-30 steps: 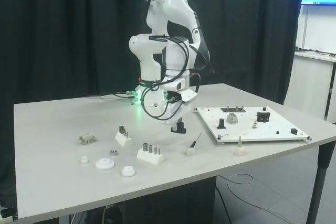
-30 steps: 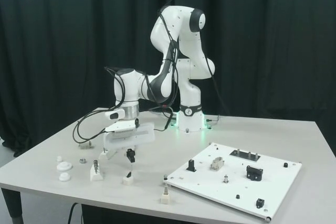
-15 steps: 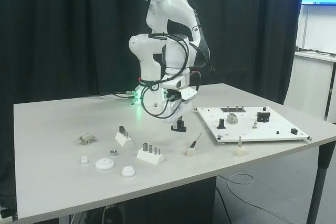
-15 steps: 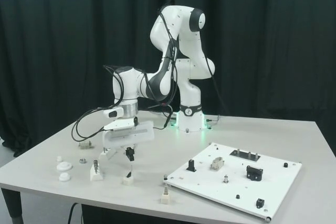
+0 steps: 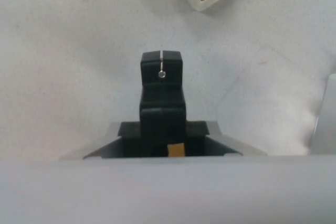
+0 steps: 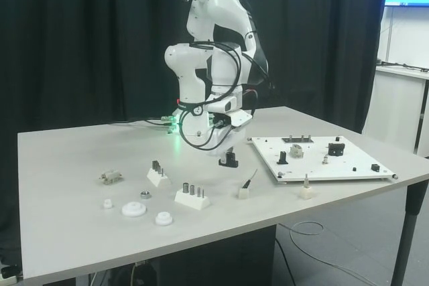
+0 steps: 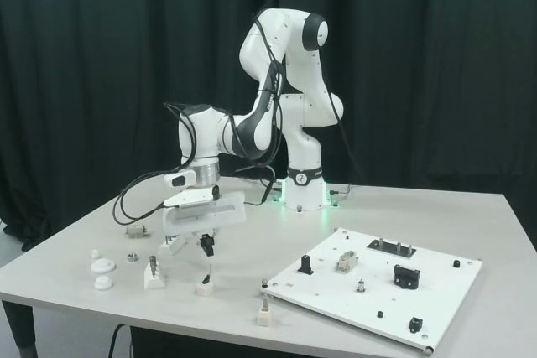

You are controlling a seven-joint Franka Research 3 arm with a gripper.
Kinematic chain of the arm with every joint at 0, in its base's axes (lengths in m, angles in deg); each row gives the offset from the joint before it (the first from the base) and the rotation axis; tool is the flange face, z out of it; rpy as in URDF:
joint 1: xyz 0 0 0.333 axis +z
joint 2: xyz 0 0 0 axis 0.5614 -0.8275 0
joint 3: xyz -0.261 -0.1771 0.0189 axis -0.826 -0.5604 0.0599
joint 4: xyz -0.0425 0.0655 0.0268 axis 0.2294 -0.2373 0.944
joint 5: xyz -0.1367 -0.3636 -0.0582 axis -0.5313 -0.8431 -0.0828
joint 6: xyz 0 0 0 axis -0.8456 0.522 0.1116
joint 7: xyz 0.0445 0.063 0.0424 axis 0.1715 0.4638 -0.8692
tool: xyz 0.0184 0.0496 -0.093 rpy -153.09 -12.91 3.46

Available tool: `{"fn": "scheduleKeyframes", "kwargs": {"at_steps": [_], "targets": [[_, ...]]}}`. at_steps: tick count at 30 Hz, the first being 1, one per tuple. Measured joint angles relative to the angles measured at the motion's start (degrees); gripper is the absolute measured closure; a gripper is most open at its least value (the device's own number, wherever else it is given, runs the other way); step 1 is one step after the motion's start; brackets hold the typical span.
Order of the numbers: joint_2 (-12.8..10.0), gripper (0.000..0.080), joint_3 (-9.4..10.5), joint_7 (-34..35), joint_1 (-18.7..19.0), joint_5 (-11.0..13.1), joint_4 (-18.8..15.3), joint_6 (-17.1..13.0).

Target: Place D-SUB.

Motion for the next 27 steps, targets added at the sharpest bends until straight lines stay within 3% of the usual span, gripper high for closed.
{"fn": "scheduleKeyframes", "kwargs": {"at_steps": [14,27], "targets": [[0.2,0.0648,0.0,5.8,0.2,0.0,0.4,0.7],[0.7,0.0648,0.0,32.0,0.5,0.0,0.4,0.7]]}}
